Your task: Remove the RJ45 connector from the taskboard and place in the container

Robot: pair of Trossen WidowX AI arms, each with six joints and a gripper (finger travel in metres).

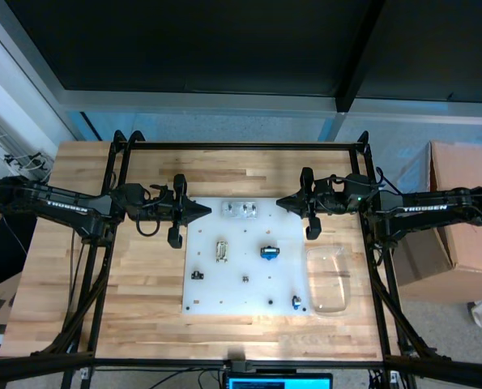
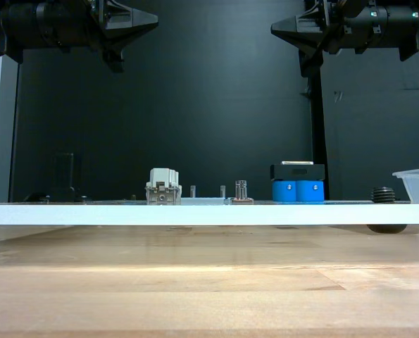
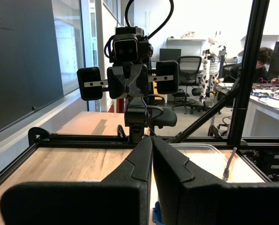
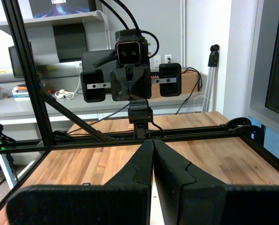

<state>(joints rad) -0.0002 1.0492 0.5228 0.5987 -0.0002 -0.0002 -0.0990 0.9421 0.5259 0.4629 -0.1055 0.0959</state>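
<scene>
The white taskboard (image 1: 224, 296) lies in the middle of the table. A small clear-plastic part (image 1: 242, 211) at its far edge looks like the RJ45 connector. It rests on the board, and I cannot tell how deep it sits in its seat. My left gripper (image 1: 205, 212) hovers high over the board's far left corner, shut and empty (image 3: 152, 140). My right gripper (image 1: 283, 203) hovers high to the right of the clear part, also shut and empty (image 4: 153, 140). The two tips face each other, well above the board (image 2: 151, 24) (image 2: 276, 29). The clear container (image 1: 328, 278) stands off the board's right edge.
On the board sit a beige connector (image 1: 221, 251), a blue block (image 1: 269, 252) and several small black parts (image 1: 198, 275). A black frame (image 1: 241, 146) rails the table's far and side edges. A cardboard box (image 1: 463, 219) stands beyond the right edge.
</scene>
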